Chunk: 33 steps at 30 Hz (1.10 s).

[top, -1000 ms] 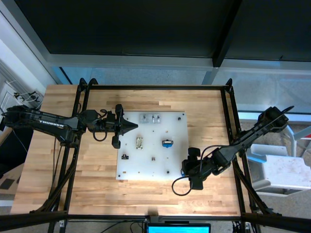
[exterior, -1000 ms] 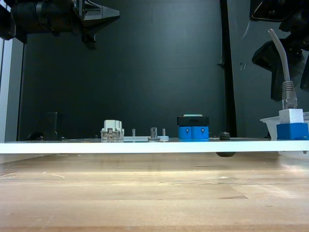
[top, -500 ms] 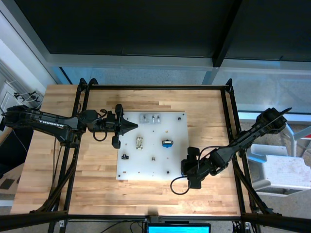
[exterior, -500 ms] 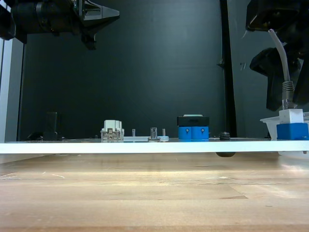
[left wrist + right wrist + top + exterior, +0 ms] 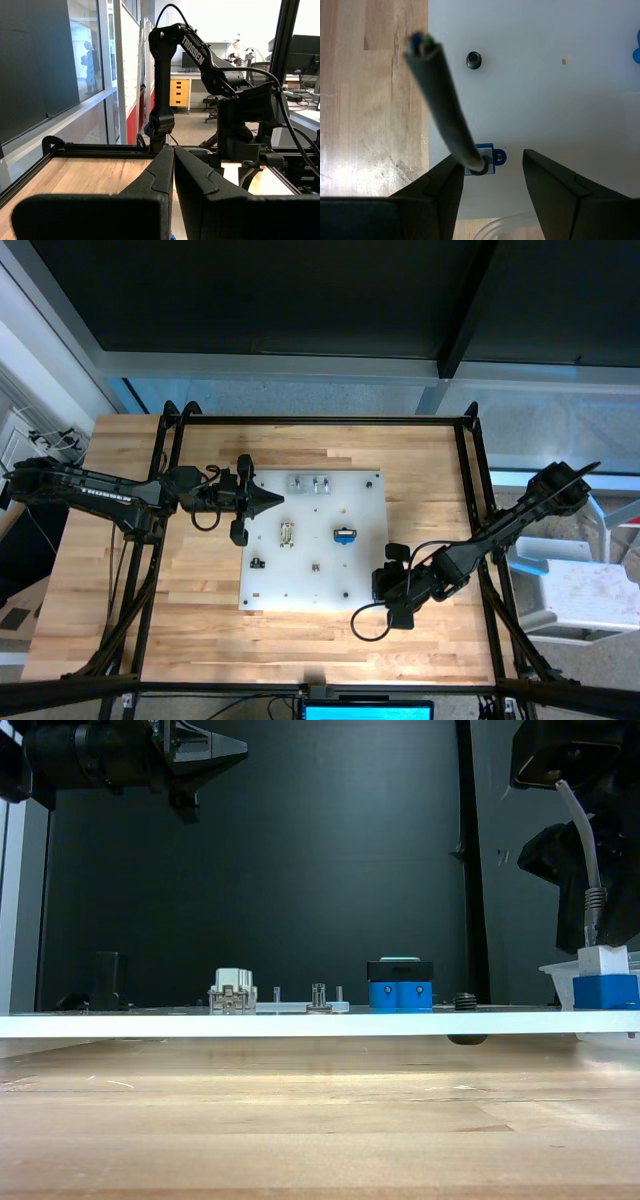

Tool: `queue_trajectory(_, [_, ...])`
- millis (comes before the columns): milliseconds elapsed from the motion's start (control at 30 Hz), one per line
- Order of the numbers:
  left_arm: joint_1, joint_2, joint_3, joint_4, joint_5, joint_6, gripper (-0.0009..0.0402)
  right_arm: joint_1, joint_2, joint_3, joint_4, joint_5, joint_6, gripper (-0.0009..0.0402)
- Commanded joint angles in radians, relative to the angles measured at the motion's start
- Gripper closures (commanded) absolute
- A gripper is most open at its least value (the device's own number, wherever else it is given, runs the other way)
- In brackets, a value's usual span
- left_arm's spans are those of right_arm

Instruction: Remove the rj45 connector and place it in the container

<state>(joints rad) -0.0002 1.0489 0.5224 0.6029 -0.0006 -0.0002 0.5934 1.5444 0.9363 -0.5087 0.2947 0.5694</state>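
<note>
Wooden table (image 5: 420,455), white board (image 5: 300,580); right gripper (image 5: 489,156) over its near-right corner, jaws wide.
rj45 connector (image 5: 480,164) between them, cable (image 5: 445,100) rising; left gripper (image 5: 173,150) closed, parked at board's left edge.

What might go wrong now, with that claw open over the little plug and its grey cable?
The right gripper is open around the rj45 connector, but the cable lies close to one finger, so closing may grip lopsidedly and slip. The container lies right beside it and might get nudged. The left gripper is shut, parked above the board, and looks harmless.
</note>
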Motion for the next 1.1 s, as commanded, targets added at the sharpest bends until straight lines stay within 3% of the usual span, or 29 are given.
queue_trajectory(33, [0.0, 0.0, 0.0, 0.0, 0.0, 0.0, 0.0393, 0.0, -0.002, 0.0, -0.001, -0.002, -0.001, 0.0256])
queue_trajectory(833, [0.0, 0.0, 0.0, 0.0, 0.0, 0.0, 0.0393, 0.0, -0.005, 0.0, 0.006, -0.007, -0.006, 0.0397])
queue_trajectory(1100, [0.0, 0.0, 0.0, 0.0, 0.0, 0.0, 0.0393, 0.0, -0.005, 0.0, 0.007, -0.007, -0.006, 0.0394])
